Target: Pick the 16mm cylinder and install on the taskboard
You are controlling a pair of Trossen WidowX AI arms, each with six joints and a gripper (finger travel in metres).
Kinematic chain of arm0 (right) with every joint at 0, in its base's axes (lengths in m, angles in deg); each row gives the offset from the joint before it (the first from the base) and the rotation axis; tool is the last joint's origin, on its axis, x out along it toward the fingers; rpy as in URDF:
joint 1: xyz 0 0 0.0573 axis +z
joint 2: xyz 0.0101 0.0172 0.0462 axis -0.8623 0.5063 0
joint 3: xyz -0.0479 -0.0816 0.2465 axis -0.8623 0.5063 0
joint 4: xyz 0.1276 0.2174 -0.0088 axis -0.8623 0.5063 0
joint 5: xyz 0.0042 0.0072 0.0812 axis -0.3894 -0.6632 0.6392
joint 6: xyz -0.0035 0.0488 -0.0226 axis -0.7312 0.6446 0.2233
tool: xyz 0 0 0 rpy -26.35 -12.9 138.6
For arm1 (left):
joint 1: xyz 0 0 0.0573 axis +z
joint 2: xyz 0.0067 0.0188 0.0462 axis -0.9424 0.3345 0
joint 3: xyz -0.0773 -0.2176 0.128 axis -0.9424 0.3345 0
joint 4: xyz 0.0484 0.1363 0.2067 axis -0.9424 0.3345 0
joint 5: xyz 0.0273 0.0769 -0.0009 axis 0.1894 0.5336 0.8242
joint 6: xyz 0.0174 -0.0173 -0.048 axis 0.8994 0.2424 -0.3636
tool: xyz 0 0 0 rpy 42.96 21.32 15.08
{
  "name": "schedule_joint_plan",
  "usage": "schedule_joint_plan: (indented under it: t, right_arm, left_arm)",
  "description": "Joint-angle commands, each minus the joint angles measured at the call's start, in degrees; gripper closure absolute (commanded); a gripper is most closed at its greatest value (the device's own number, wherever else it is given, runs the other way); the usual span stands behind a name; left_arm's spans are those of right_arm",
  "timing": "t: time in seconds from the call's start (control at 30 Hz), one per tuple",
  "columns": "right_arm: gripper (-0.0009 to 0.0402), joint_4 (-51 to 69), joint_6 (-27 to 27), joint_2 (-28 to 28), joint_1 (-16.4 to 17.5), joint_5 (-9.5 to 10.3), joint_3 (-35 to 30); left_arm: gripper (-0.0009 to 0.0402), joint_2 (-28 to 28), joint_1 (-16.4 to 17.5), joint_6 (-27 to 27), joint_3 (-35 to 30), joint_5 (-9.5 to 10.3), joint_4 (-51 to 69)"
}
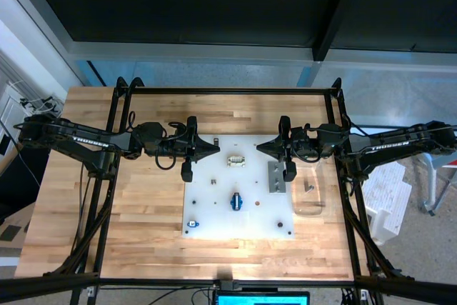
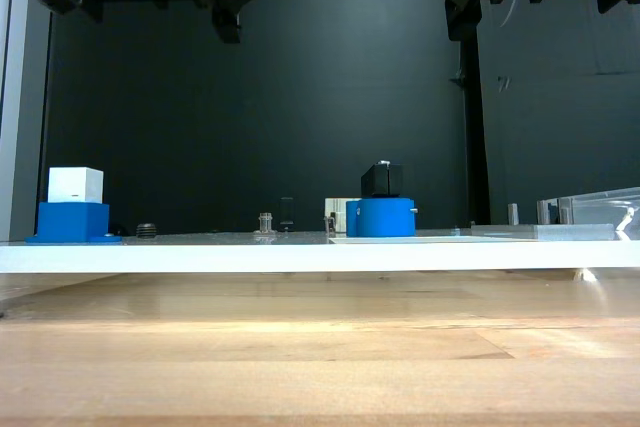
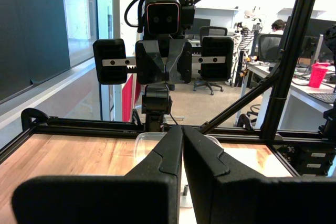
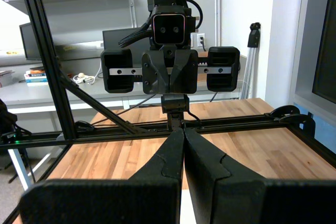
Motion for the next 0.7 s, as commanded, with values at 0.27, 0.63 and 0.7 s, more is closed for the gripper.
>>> schedule_joint_plan:
  t: [0.27,0.63,0.7]
  right_arm:
    - [0.0393,-3.0,0.0,0.0,0.0,-0.48,0.0]
    - [0.0393,-1.8,0.0,0.0,0.0,-0.48,0.0]
    - [0.0393,-1.1,0.0,0.0,0.0,-0.48,0.0]
  left_arm:
    - [0.0393,0.0,0.0,0.0,0.0,-0.02,0.0]
    - [0.0393,0.0,0.0,0.0,0.0,0.00,0.0]
    - [0.0393,0.0,0.0,0.0,0.0,0.00,0.0]
